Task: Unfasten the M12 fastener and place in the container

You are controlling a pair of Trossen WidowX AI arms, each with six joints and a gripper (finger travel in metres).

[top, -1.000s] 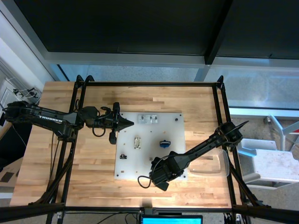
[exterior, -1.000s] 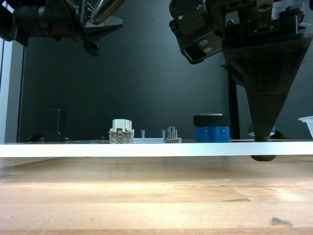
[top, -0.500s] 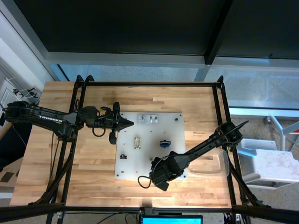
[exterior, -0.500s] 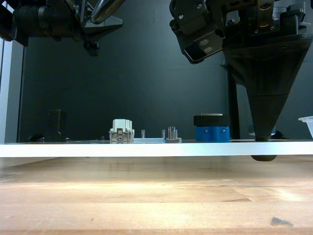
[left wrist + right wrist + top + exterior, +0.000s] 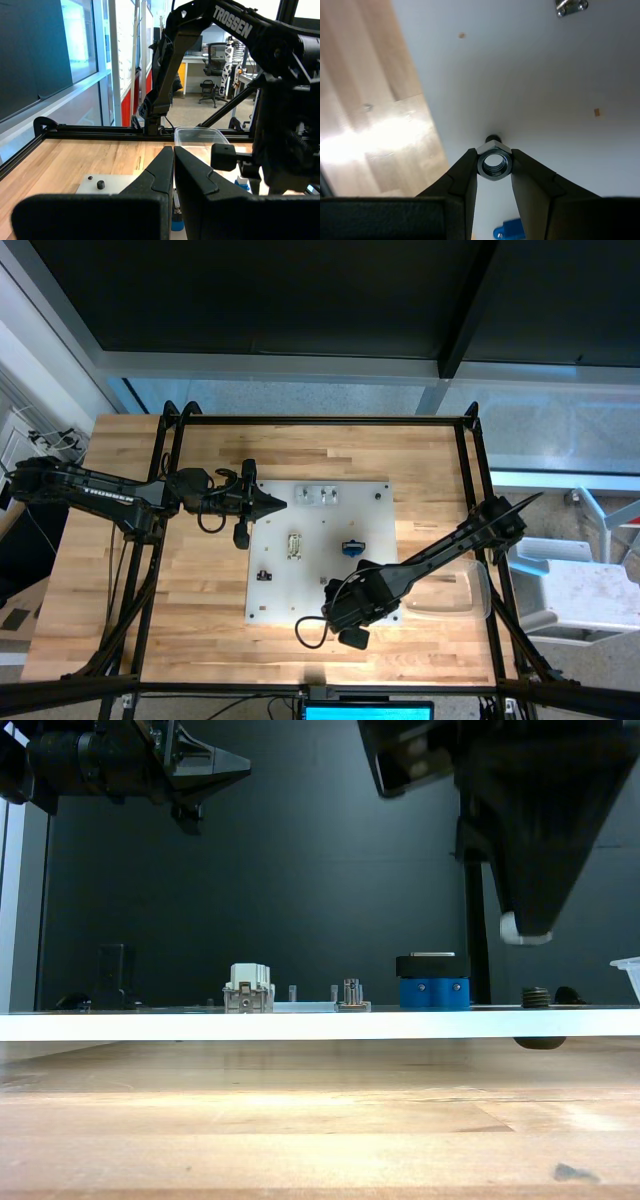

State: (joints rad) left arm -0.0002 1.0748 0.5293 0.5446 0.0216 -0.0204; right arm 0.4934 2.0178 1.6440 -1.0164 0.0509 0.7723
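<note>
The silver nut (image 5: pixel 494 165) is pinched in jaws above its bare stud (image 5: pixel 537 996), clear container (image 5: pixel 472 602) nearby

High view overlooks the white board (image 5: pixel 290 585), low skims it; wrist cameras sight along left claw (image 5: pixel 173 147), right claw (image 5: pixel 494 165).

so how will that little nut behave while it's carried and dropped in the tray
Probably stiff and light: the nut is small shiny metal, pinched by the right gripper above the bare stud. Smooth, so it may slip, or bounce in the tray. Left gripper hangs over the board's far left corner.
</note>
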